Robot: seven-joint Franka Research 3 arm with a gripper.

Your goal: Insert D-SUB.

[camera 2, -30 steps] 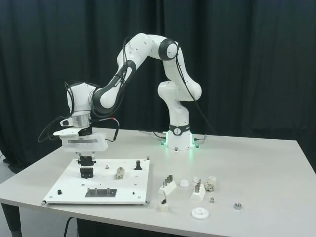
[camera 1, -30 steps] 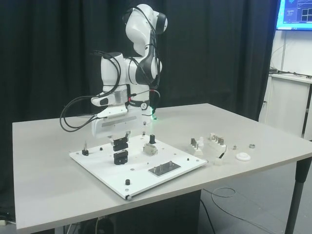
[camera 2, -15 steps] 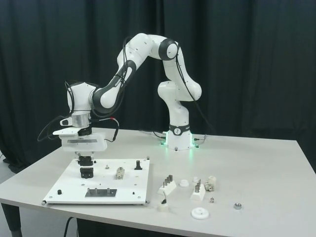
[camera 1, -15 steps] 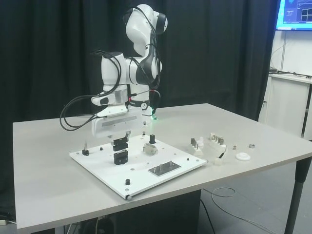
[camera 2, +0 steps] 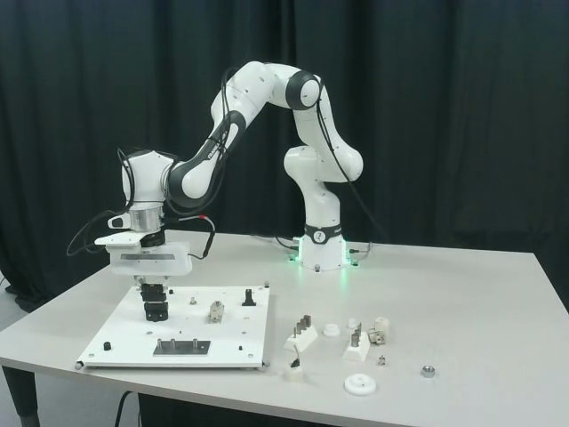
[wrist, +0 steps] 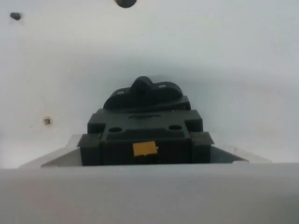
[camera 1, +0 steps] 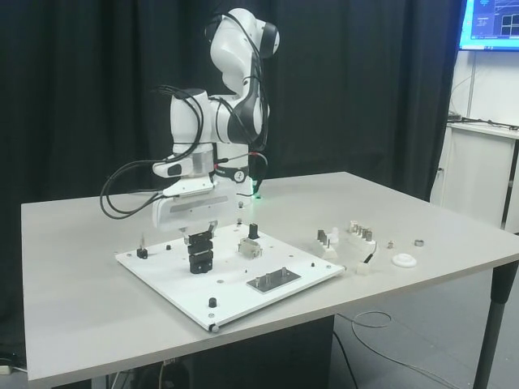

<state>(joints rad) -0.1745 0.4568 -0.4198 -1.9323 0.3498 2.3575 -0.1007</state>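
I saw the black D-SUB connector [camera 1: 199, 241] held between the gripper [camera 1: 199, 237] fingers, sitting atop the black socket [camera 1: 199, 262] on the white board [camera 1: 276, 261], with small loose parts [camera 1: 362, 241] well apart on the grey table [camera 1: 73, 316].

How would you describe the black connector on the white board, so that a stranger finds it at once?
Start at the white board lying flat on the grey table in front of the arm. The black connector stands on the board directly under the tool. Unlike the flat grey metal plate with pins nearer the board's front edge, it is a tall black block.
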